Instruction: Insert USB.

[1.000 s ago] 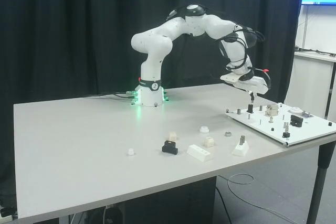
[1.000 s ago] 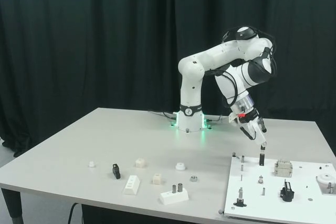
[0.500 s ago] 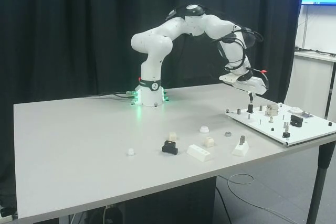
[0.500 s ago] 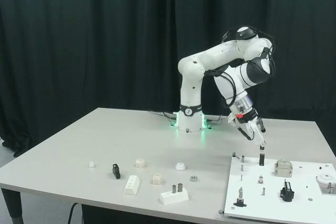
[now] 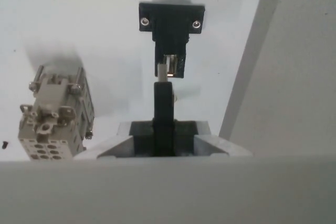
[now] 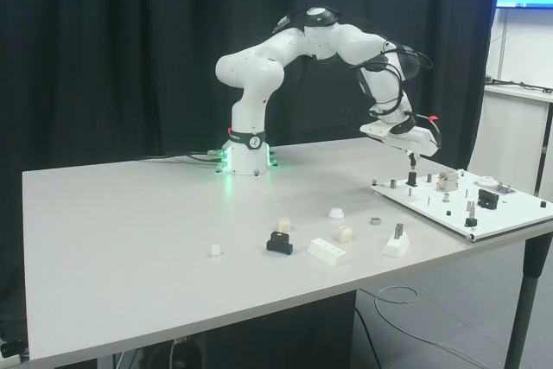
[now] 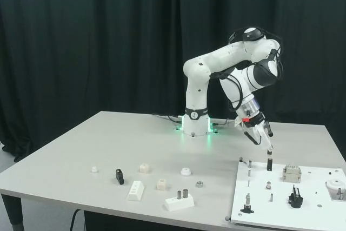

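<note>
White arm (image 7: 216,60) rises from its base (image 7: 195,124), bolted at the far side of the desk; green light at the base foot. First link upright, then the arm bends at a shoulder joint and runs outward and up to a high elbow (image 7: 254,37) wrapped in black cable. From there the forearm folds back down; wrist (image 7: 250,107) pitched, so the hand slopes downward and away from the base. Pincer (image 7: 268,147) hangs low, tips pointing down at a slant. In the wrist view its fingers (image 5: 210,142) sit close together, clamped on a slim black piece between them.
</note>
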Motion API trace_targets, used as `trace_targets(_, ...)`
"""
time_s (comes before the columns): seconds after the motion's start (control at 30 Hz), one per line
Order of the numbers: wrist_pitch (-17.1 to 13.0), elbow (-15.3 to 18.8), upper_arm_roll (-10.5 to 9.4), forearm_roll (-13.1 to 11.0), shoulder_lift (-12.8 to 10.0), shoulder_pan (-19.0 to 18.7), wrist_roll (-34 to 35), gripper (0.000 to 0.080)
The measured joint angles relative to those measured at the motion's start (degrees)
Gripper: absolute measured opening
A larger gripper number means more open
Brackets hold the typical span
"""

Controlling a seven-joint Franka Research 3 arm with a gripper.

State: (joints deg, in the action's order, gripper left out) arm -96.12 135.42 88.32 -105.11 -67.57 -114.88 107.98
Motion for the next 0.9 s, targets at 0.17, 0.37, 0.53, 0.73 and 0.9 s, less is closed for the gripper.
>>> trace_targets(0.17,0.01,0.16,-0.08,-0.18,0.01,-0.16,0.00,0.0072)
trace_targets(0.37,0.01,0.35,-0.15,-0.31,0.01,-0.38,0.00,0.0072)
trace_targets(0.53,-0.07,0.40,-0.24,-0.33,0.01,-0.38,0.00,0.0072)
trace_targets(0.73,-0.33,0.42,-0.42,-0.40,0.01,-0.35,0.00,0.0072)
trace_targets(0.9,-0.92,0.42,-0.75,-0.81,0.01,-0.35,0.00,0.0072)
